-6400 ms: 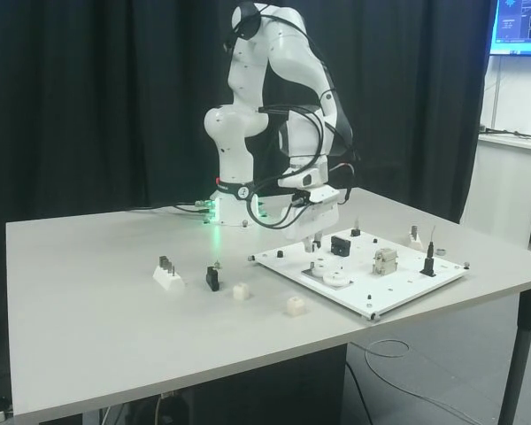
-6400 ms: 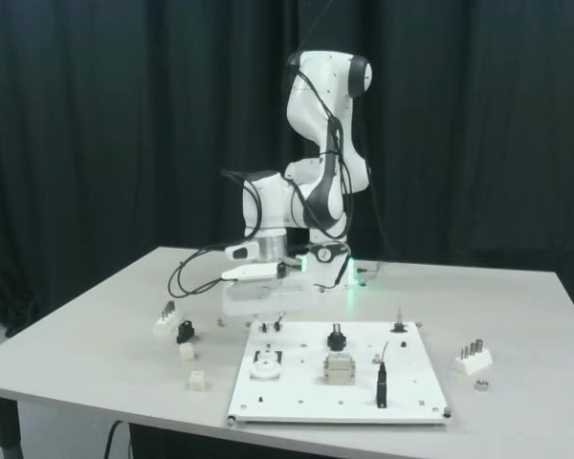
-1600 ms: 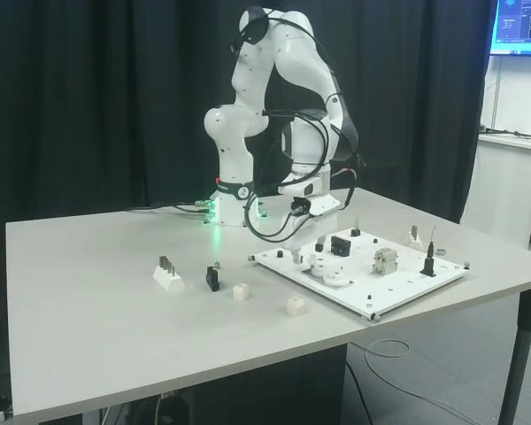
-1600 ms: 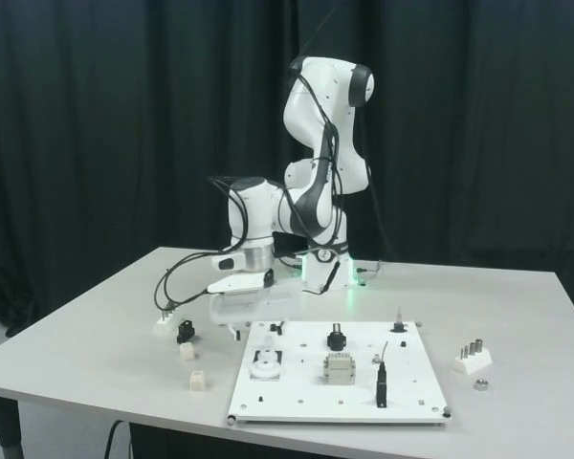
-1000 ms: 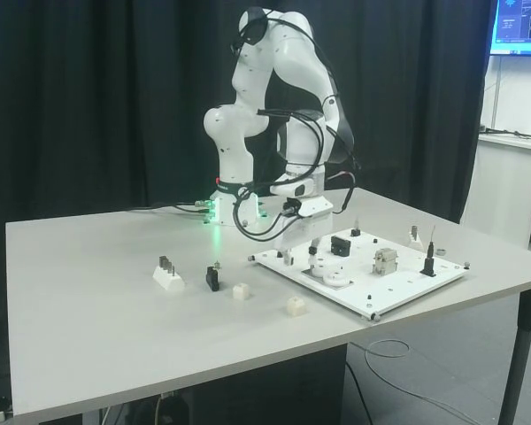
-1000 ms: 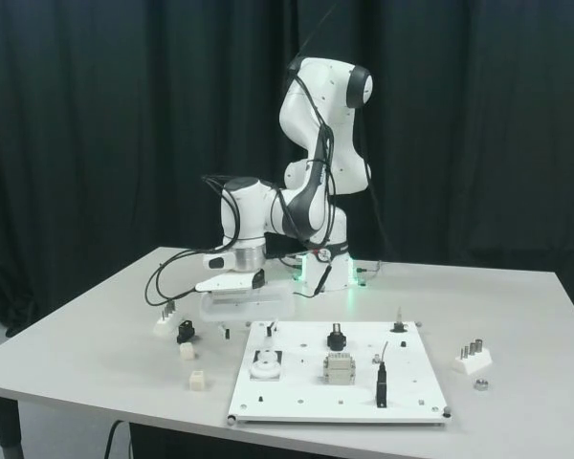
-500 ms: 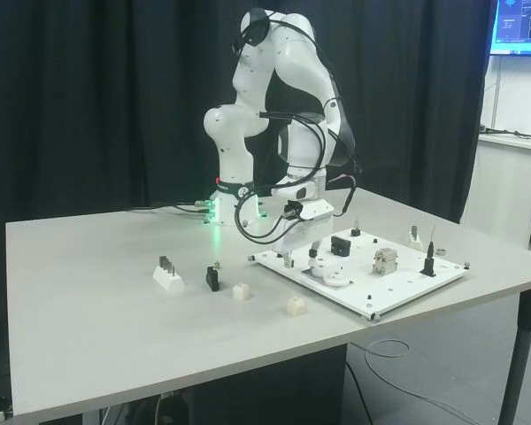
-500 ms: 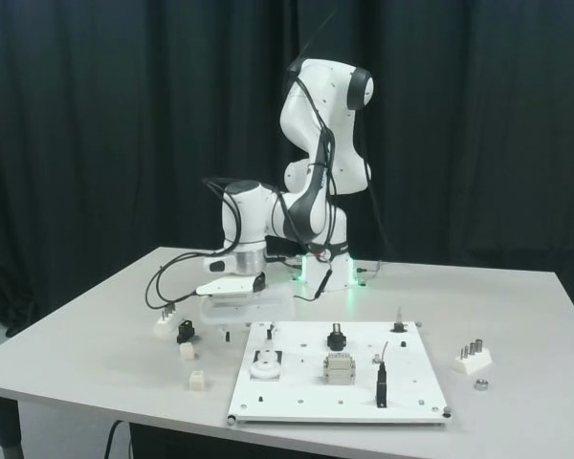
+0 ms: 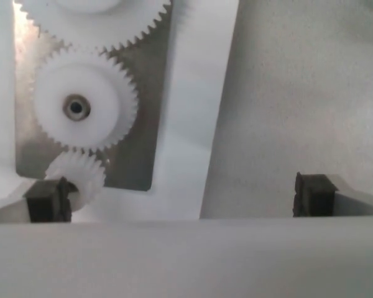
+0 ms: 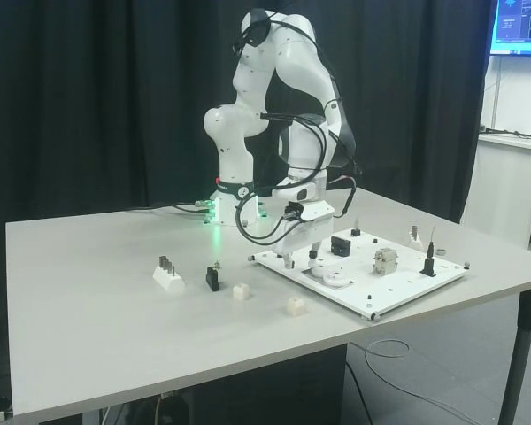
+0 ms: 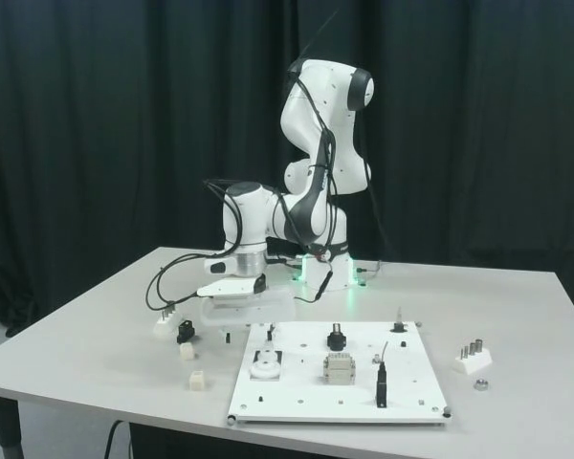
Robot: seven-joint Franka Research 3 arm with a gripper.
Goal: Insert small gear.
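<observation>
In the wrist view the small white gear [image 9: 82,177] lies in the recess of the white board [image 9: 193,124], its teeth meshed with a medium gear [image 9: 78,108]. A large gear [image 9: 93,15] sits beyond that. My gripper [image 9: 179,197] is open wide and holds nothing. One black fingertip [image 9: 46,198] is right beside the small gear; the other hangs over the grey table past the board's edge. In the room views the gripper [image 10: 299,258] [image 11: 249,333] hovers low at the board's [image 10: 398,288] [image 11: 411,382] corner nearest the loose parts.
On the board stand a gear stack [image 11: 265,366], a black knob [image 11: 336,338], a grey block [image 11: 339,368] and a black upright plug [image 11: 383,389]. Beside the board lie two white cubes [image 10: 241,290] [image 10: 295,305], a black piece [image 10: 212,278] and a pin holder [image 10: 168,273]. Another pin holder [image 11: 472,358] lies on the far side.
Over the last seconds the hand swung from above the board's gears toward the board's edge and turned. Since half a second ago it has barely moved.
</observation>
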